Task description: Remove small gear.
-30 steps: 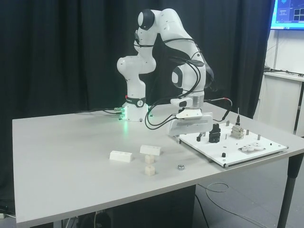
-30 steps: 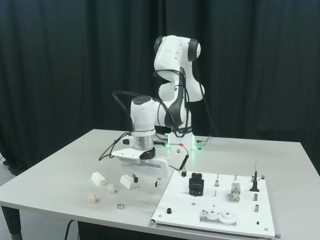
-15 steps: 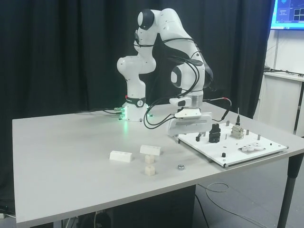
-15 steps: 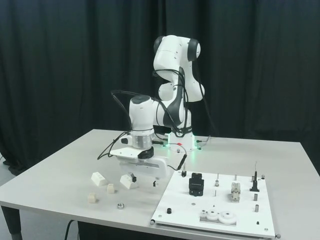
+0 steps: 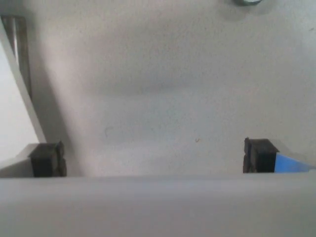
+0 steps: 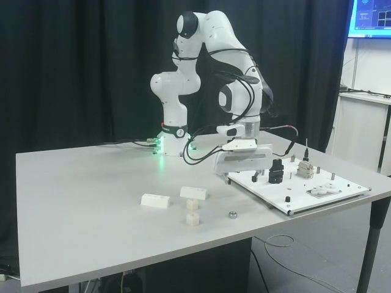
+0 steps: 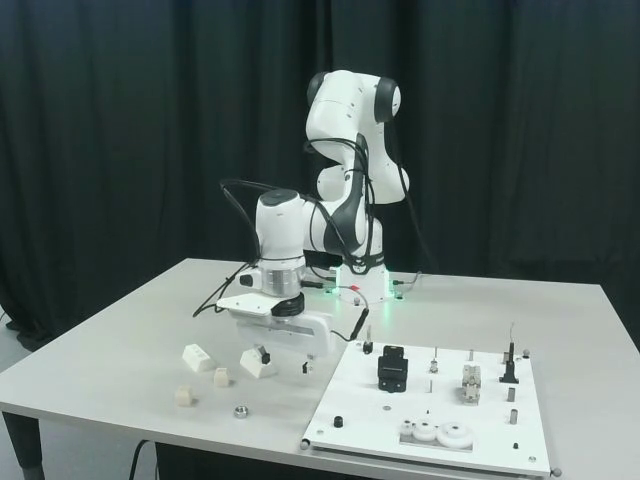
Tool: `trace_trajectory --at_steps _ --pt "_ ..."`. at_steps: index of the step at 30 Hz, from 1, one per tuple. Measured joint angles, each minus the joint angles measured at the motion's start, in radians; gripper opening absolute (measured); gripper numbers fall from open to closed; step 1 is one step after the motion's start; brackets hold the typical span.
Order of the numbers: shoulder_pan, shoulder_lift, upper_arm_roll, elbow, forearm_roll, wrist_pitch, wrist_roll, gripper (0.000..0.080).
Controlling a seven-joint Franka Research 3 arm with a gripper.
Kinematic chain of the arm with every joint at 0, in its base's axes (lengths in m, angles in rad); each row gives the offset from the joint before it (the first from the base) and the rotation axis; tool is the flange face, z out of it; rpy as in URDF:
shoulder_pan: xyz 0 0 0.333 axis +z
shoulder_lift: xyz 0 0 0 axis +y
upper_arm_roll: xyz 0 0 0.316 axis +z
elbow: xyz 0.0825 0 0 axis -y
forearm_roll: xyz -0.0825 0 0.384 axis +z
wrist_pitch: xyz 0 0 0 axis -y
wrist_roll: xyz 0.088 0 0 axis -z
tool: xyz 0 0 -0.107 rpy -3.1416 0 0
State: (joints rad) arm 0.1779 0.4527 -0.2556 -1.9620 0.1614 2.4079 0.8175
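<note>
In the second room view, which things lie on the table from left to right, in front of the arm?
Small cube → wedge block → second cube → nut → gripper → white board → black part → gears → black post.

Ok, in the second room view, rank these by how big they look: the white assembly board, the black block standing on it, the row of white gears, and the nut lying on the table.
Largest to smallest:
1. white assembly board
2. row of white gears
3. black block, close to the gears in apparent size, so their order is unsure
4. nut
</note>
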Motion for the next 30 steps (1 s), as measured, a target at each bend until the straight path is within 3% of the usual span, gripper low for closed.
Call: trace_trajectory --at_steps 12,22,30 --pt "0.019 0.000 0.017 0.013 0.048 0.023 0.157 0.0800" --pt "0.077 0.008 0.035 0.058 0.050 0.025 0.355 0.0800" --pt "0.138 0.043 0.036 0.123 0.047 0.020 0.545 0.0800"
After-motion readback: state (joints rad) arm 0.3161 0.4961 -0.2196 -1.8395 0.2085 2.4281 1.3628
